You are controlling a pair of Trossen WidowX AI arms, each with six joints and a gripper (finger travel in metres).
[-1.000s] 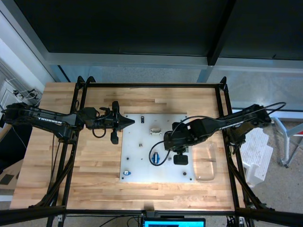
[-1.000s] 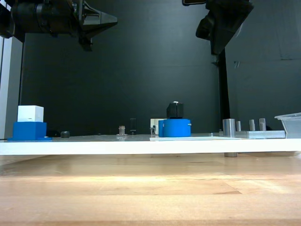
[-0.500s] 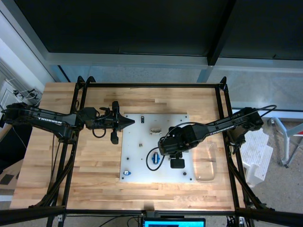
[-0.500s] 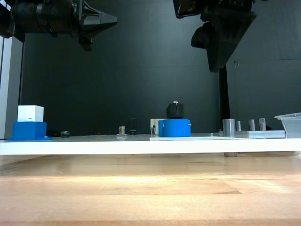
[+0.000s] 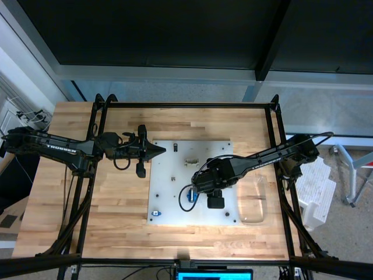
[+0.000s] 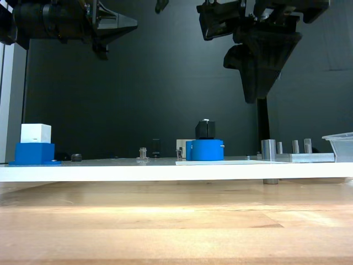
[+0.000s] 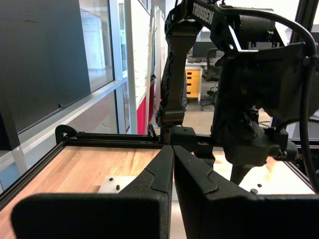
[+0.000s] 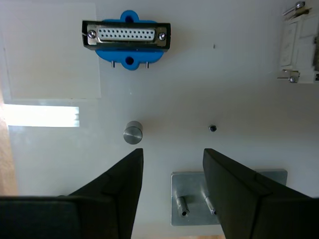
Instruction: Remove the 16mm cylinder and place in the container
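Standing upright in the white board (image 6: 110, 171), toward its right edge, the cylinder (image 6: 268, 150) has a short stub showing under the board. Seen from the right wrist, its round silver top (image 8: 133, 133) lies just past the tip of one finger (image 8: 112, 191) of the right gripper (image 8: 172, 154), off to the side of the gap and touching nothing. Just beside the cylinder sits a flat grey block (image 8: 229, 196) with thin pins standing in it; at table height the block (image 6: 306, 157) lies between the cylinder and the container (image 6: 339, 144). The container (image 5: 253, 201) rests on the table (image 5: 116, 221), alongside the board's right edge near its front corner.

The right gripper (image 6: 252, 91) hangs well above the board, pointing straight down, with its fingers spread wide and nothing between them. From above it (image 5: 201, 185) is over the middle of the board, with a blue fitting (image 5: 193, 194) partly under it. A blue connector (image 8: 126, 40) is fixed to the board farther on from the cylinder.

The left gripper (image 5: 162, 150) is held high over the board's far left corner, lying level and pointing right. Its fingers (image 7: 164, 172) are pressed together and hold nothing.
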